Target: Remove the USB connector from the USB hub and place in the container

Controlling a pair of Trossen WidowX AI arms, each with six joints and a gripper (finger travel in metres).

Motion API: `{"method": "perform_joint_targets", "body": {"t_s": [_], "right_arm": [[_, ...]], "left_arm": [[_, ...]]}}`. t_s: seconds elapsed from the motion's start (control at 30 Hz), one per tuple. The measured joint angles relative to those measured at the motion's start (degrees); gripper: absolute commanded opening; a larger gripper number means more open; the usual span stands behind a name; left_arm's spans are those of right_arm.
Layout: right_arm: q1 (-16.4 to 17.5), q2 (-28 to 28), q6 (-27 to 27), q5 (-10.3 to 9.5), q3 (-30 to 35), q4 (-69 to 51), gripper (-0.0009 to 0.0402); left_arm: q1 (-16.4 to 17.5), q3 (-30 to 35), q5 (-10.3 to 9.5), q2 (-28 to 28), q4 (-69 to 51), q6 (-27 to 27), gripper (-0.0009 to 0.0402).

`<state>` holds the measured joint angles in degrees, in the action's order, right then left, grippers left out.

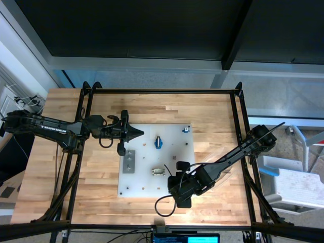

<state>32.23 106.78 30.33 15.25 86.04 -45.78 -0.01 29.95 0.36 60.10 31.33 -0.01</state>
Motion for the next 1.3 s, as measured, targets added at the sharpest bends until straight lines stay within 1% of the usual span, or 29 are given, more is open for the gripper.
{"method": "perform_joint_targets", "body": {"t_s": [0.2,0.37,0.5,0.67,0.7,0.8,0.9,1.17,1.3], "right_arm": [[-0.1,0.5,-0.2,-0.28,-0.3,0.0,0.0134],[-0.3,0.5,-0.2,-0.26,-0.3,0.0,0.0107],[-0.3,0.5,-0.3,-0.28,-0.3,0.2,0.0069],[-0.3,0.5,-0.9,-0.44,-0.3,0.4,0.0001],[-0.3,0.5,-0.9,-0.48,-0.3,0.4,-0.0003],[-0.3,0.5,-0.9,-0.44,-0.3,0.5,0.0007],[-0.3,0.5,-0.9,-0.31,-0.3,0.5,-0.0002],[-0.3,0.5,-0.9,-0.11,-0.3,0.5,0.0],[-0.6,0.5,-1.6,-0.5,-0.2,0.3,0.0]], "left_arm": [[0.0,0.0,0.0,0.0,0.0,0.0,0.0001],[0.0,0.0,0.0,0.0,0.0,0.0,0.0001],[0.0,0.0,0.0,0.0,0.0,0.0,0.0001],[0.0,0.0,0.0,0.0,0.0,0.0,0.0001],[0.0,0.0,0.0,0.0,0.0,0.0,0.0001],[0.0,0.0,0.0,0.0,0.0,0.0,0.0001],[0.0,0.0,0.0,0.0,0.0,0.0,0.0001],[0.0,0.0,0.0,0.0,0.0,0.0,0.0001],[0.0,0.0,0.0,0.0,0.0,0.0,0.0001]]}}
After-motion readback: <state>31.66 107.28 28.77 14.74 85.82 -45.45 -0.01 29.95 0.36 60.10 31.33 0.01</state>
